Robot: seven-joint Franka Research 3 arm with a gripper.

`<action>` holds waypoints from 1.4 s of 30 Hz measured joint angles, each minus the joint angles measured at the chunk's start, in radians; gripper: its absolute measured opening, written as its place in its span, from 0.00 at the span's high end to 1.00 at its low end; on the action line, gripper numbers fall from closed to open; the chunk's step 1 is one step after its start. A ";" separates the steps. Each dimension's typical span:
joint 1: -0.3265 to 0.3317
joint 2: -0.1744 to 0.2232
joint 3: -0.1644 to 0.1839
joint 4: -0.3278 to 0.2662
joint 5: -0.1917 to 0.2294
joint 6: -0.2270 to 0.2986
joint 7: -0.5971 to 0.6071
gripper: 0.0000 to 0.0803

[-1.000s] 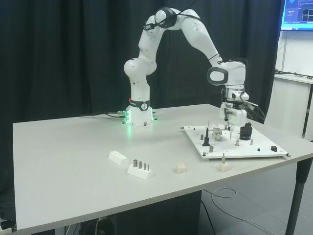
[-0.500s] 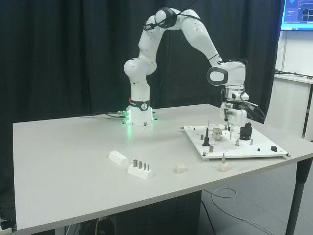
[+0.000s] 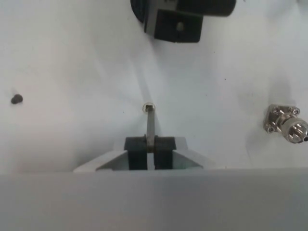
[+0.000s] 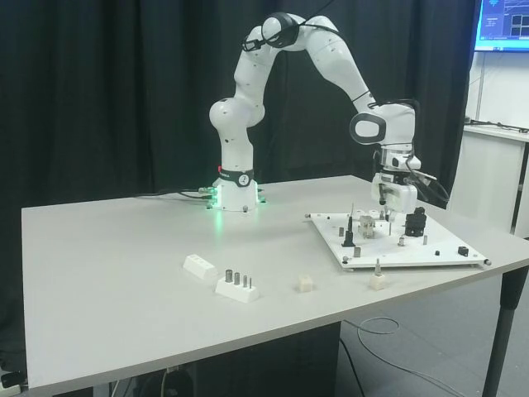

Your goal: Insert square peg 1.

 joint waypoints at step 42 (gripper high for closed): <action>-0.001 0.006 0.004 0.000 0.000 0.008 0.046 0.97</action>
